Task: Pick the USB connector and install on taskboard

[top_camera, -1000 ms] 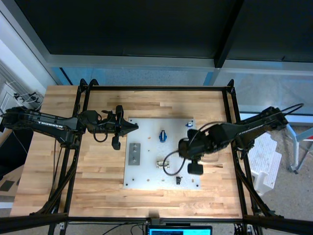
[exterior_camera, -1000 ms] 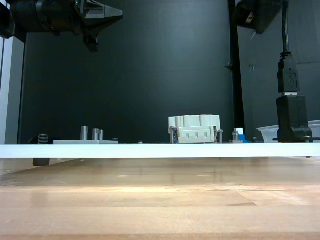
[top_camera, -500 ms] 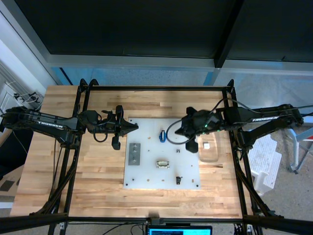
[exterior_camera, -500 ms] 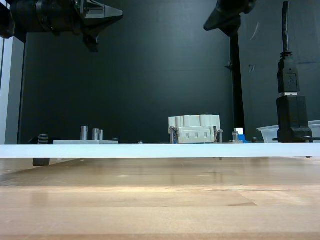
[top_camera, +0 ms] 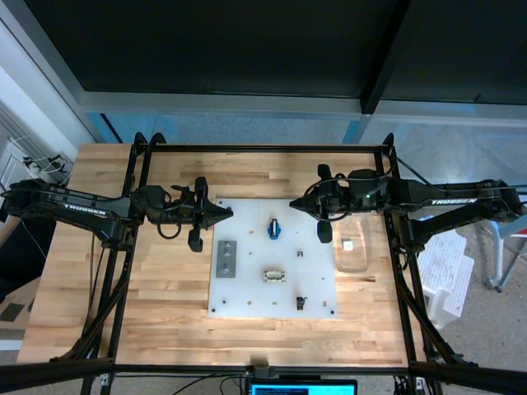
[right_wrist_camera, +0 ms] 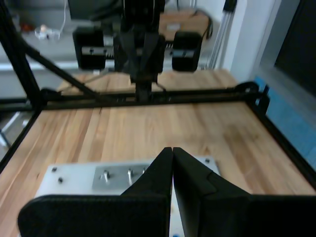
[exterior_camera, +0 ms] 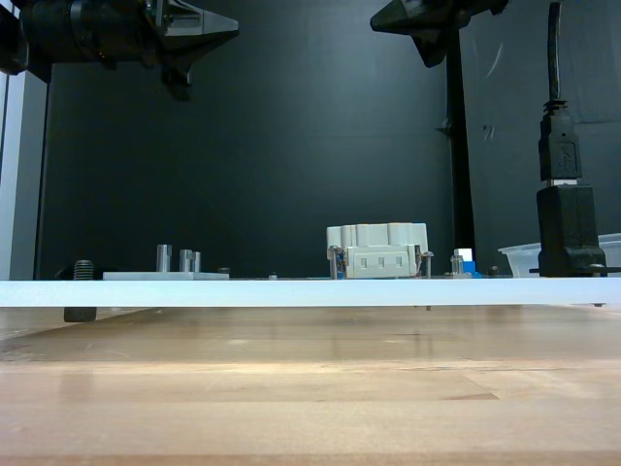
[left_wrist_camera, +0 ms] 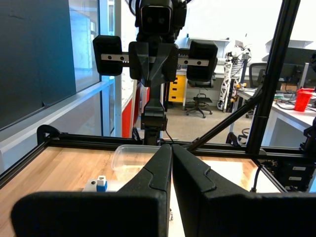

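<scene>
Right gripper [top_camera: 293, 204] hangs high above the far right part of the taskboard [top_camera: 247, 284], its fingers closed together on nothing. Left gripper [top_camera: 226, 213] hangs above the taskboard's far left corner, its fingers likewise pressed together and empty. The USB connector [exterior_camera: 560, 146] stands upright in a black socket [exterior_camera: 571, 233] at the near right of the taskboard, well apart from both grippers. A beige connector [top_camera: 274, 276] sits mid-board, with a grey block [top_camera: 226, 257] to its left. A clear tray [top_camera: 354, 247] lies on the bench [top_camera: 156, 288] just right of the taskboard.
</scene>
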`<state>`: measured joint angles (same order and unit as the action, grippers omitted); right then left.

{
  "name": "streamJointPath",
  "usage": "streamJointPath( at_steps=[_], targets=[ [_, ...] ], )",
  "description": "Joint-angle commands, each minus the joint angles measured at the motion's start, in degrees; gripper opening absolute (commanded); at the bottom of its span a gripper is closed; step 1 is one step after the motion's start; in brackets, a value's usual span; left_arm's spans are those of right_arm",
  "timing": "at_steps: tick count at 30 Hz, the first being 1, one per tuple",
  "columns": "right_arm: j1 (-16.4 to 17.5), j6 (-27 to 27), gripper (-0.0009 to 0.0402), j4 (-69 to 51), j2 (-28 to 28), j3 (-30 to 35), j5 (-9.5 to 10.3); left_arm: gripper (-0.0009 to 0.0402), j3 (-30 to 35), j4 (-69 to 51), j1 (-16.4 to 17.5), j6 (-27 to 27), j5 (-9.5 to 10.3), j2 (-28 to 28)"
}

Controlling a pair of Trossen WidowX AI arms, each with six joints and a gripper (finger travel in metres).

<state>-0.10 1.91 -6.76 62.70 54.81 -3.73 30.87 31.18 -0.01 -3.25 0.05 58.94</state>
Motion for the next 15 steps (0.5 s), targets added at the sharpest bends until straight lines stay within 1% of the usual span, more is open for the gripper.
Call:
streamJointPath(
  at_steps=[1,8,15],
  targets=[
    [-0.26,0.20,0.0000,6.80,-0.37,-3.15,1.90,0.0000,0.02,0.00,0.00,0.02,0.00,0.02],
    [-0.31,0.31,0.0000,18.88,-0.48,-8.79,1.88,0.0000,0.00,0.00,0.00,0.02,0.00,0.02],
    [-0.28,0.17,0.0000,27.32,-0.46,-13.62,1.88,0.0000,0.00,0.00,0.02,0.02,0.00,0.02]
  ],
)
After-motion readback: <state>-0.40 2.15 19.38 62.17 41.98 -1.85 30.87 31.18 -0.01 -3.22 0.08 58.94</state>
